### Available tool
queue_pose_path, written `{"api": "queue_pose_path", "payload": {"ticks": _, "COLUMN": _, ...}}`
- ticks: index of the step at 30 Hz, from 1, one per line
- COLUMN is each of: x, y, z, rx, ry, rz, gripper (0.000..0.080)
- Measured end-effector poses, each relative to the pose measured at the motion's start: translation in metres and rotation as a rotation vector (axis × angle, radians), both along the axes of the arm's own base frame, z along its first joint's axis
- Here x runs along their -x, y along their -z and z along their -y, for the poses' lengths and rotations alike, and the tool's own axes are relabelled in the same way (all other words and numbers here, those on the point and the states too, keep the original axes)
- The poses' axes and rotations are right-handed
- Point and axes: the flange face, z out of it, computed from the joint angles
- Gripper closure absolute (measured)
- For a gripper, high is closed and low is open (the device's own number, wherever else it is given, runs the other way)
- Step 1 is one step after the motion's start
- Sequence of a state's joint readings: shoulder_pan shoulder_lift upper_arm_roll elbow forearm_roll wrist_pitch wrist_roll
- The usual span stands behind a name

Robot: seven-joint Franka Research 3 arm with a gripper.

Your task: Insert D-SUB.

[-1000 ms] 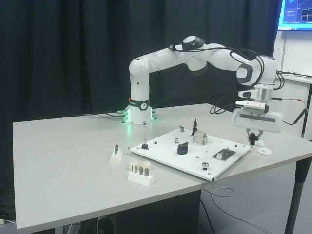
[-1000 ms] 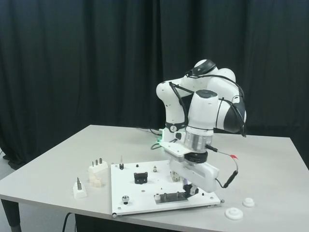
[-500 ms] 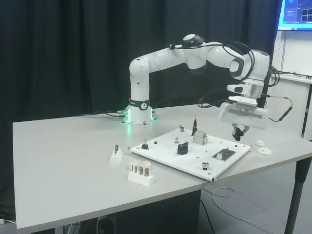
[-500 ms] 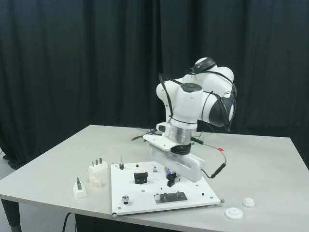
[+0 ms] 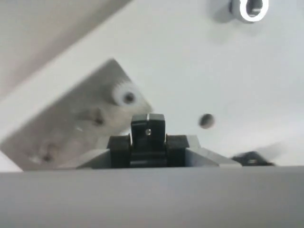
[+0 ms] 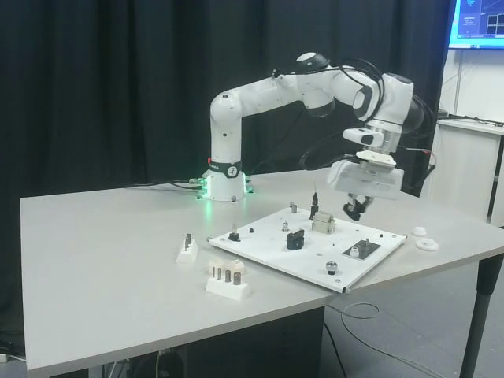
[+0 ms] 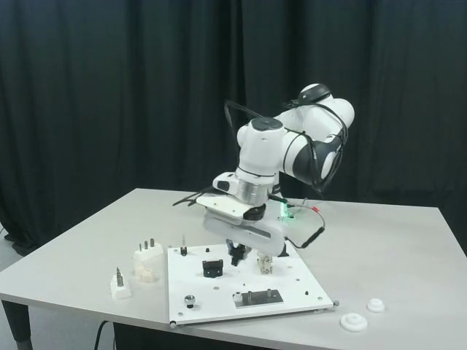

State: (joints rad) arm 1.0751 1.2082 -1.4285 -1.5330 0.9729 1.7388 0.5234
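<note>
the white arm's black 2-finger gripper [image 6: 352, 209] hangs above the white square task board [image 6: 272, 250], pinched on a small black d-sub plug [image 5: 147, 135] between its fingertips. the dark flat plate with a metal socket [image 6: 361, 250] lies near the board's front corner, below and beside the gripper toward the table edge; its long axis seems to run along the board's side

Two white discs [image 6: 425, 239] lie on the grey table [image 6: 94, 252].
</note>
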Motion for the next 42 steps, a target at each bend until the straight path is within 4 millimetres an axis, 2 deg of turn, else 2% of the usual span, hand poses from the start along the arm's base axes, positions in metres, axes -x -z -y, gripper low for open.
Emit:
{"api": "queue_pose_path", "payload": {"ticks": 17, "x": 0.029, "y": -0.003, "z": 0.039, "rx": -0.012, "ry": -0.251, "rz": -0.029, "gripper": 0.065}}
{"api": "queue_pose_path", "payload": {"ticks": 26, "x": 0.038, "y": 0.002, "z": 0.049, "rx": -0.016, "ry": -0.436, "rz": -0.054, "gripper": 0.065}}
{"api": "queue_pose_path", "payload": {"ticks": 34, "x": 0.045, "y": 0.007, "z": 0.059, "rx": -0.003, "ry": -0.688, "rz": -0.112, "gripper": 0.065}}
{"api": "queue_pose_path", "payload": {"ticks": 42, "x": 0.054, "y": 0.01, "z": 0.066, "rx": -0.008, "ry": -0.832, "rz": -0.156, "gripper": 0.065}}
